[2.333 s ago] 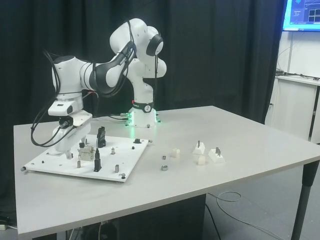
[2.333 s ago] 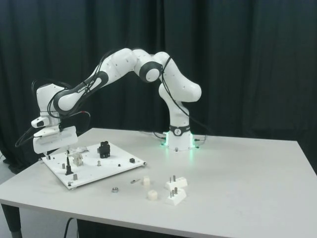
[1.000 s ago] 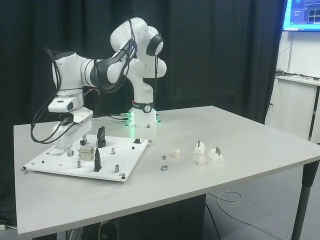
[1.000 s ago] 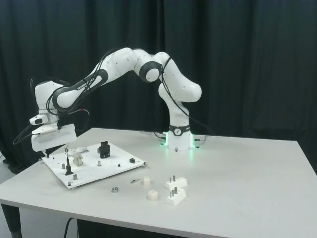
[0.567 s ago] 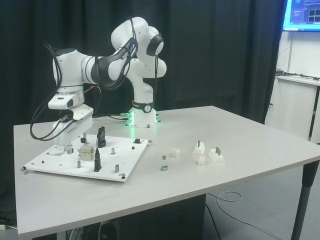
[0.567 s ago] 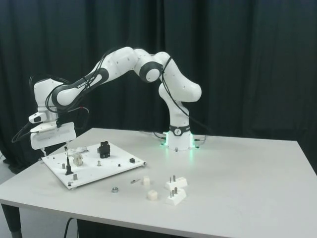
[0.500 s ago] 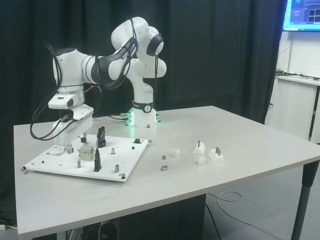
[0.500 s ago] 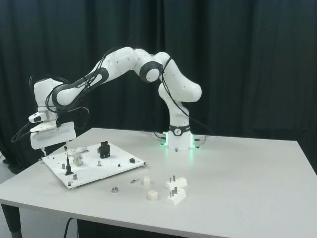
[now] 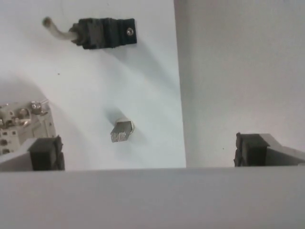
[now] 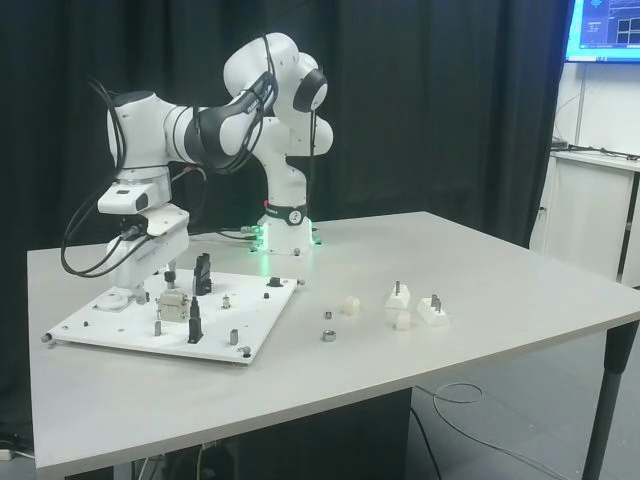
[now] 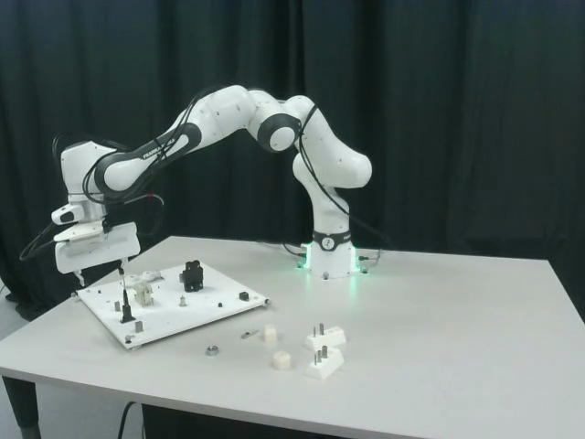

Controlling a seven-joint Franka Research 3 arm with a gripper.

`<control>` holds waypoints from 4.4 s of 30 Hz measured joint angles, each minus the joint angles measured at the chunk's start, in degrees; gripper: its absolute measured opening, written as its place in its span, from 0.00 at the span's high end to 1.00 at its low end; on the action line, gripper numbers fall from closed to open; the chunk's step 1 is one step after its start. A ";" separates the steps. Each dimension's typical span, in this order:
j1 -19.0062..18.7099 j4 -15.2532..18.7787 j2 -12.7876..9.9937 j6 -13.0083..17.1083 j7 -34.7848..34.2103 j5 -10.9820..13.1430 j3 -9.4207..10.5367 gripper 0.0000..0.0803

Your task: Pick round peg 2.

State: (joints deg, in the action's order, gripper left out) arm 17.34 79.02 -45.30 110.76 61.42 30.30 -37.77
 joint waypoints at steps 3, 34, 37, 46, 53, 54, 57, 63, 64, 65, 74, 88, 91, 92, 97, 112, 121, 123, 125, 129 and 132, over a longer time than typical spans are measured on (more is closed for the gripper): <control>-0.06 -0.32 0.01 -0.36 -0.67 0.00 -0.02 0.00; -7.30 -1.56 1.53 -7.31 -31.85 0.58 -0.07 0.00; -8.53 -1.56 1.57 -7.47 -35.56 0.53 -0.10 0.00; -12.11 -1.54 1.64 -8.41 -44.94 0.41 -0.19 0.00; -14.92 -1.36 1.64 -9.33 -53.88 0.39 -0.20 0.00; -15.37 -1.29 1.64 -9.51 -55.12 0.39 -0.19 0.00; -16.66 -1.06 1.64 -10.18 -58.40 0.39 -0.18 0.00; -19.65 -0.47 1.64 -11.97 -64.95 0.50 0.21 0.00; -20.16 -0.33 1.65 -12.21 -66.14 0.56 0.42 0.00; -20.68 -0.15 1.66 -12.37 -67.43 0.60 0.66 0.00; -26.83 1.96 1.70 -12.50 -79.13 0.42 2.49 0.00; -34.75 4.06 2.71 -11.96 -97.31 -1.62 5.36 0.00; -35.51 4.44 3.39 -11.11 -101.24 -2.43 6.82 0.00; -35.76 4.66 3.66 -10.79 -102.46 -2.66 7.28 0.00; -37.05 6.00 5.08 -8.63 -107.77 -4.09 9.32 0.00; -41.86 13.26 8.95 -1.40 -116.16 -7.70 11.99 0.00; -43.64 17.39 10.82 3.05 -118.38 -9.35 12.74 0.00; -43.90 18.14 11.14 3.98 -118.71 -9.51 12.80 0.00; -44.12 18.87 11.40 4.97 -118.96 -9.57 12.81 0.00; -44.42 20.06 11.77 6.63 -119.23 -9.57 12.81 0.00; -44.56 20.71 11.93 7.41 -119.23 -9.57 12.82 0.00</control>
State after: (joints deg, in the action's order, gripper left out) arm -27.22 99.74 -33.38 118.17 -57.81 20.73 -24.96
